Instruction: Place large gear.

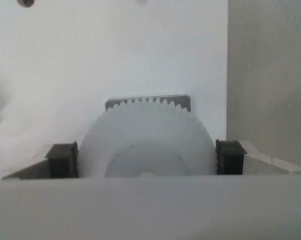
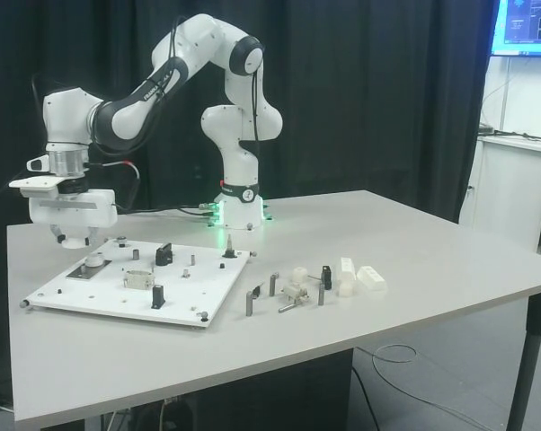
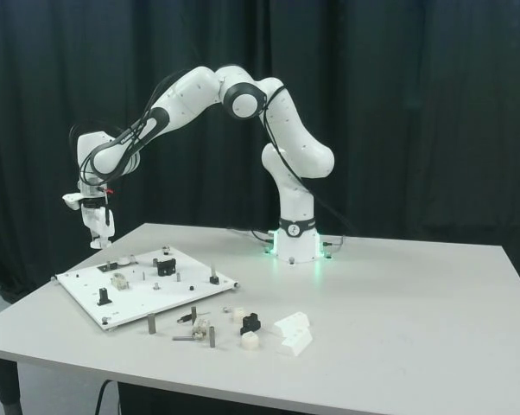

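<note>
While clamped between the black fingertips (image 1: 62, 160) of the end effector (image 1: 146, 159), large gear (image 1: 146, 145) held on edge, teeth showing, above the white assembly board (image 2: 100, 296) near its far left corner. Picked up already, judging by the grip; not yet lowered or seated. Left to do: descend, align, release. Loose parts (image 2: 333, 278) lying beside the board on the worktop (image 2: 432, 260), well apart.

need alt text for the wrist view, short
A white large gear is held between the two black pads of the pincer, seen from just above. Beneath it lies a white board, with grey table at one side.
</note>
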